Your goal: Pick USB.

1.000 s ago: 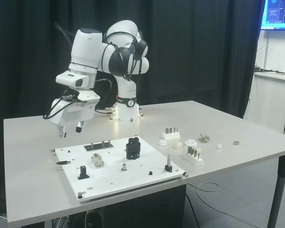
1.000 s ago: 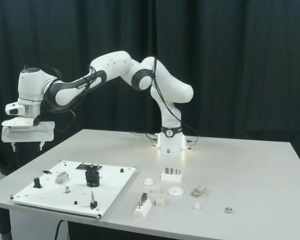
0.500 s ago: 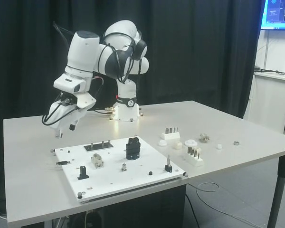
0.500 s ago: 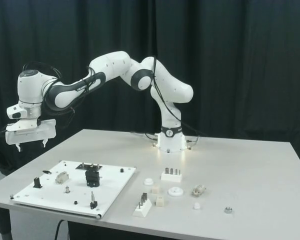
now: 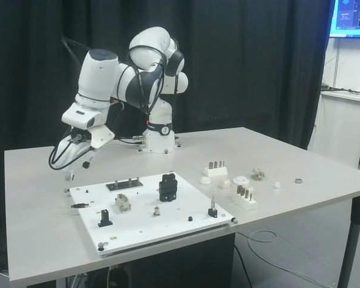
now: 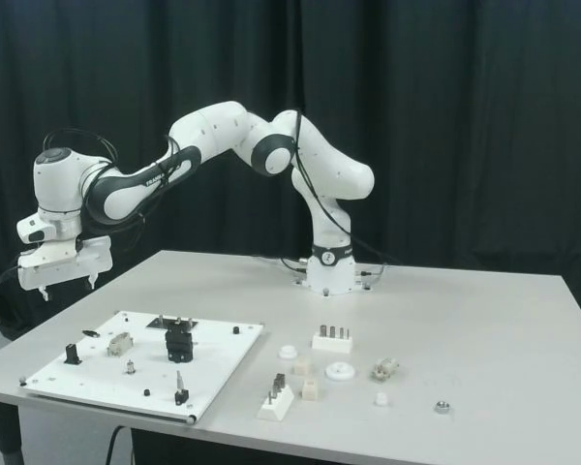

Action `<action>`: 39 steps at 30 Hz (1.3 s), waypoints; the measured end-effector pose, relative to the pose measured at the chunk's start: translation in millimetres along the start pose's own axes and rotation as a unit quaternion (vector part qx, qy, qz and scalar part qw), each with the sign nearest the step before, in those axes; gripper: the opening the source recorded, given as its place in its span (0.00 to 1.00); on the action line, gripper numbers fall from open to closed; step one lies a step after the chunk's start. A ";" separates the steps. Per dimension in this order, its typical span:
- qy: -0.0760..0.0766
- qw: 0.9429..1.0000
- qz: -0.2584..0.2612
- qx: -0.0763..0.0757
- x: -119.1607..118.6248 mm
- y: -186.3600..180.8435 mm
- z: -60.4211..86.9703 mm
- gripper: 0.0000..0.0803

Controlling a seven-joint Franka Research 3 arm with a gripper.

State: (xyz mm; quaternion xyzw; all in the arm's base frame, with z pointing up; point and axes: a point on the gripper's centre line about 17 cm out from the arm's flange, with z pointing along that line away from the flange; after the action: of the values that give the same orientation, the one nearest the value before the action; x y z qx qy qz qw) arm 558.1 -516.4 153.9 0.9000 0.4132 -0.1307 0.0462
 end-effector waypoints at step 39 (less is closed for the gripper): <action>0.039 0.999 0.029 0.006 4.6 -18.3 74.6 1.00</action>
State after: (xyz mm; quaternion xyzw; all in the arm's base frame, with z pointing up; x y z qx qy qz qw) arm 532.4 -515.3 81.4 0.9165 0.3874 -0.0963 0.0279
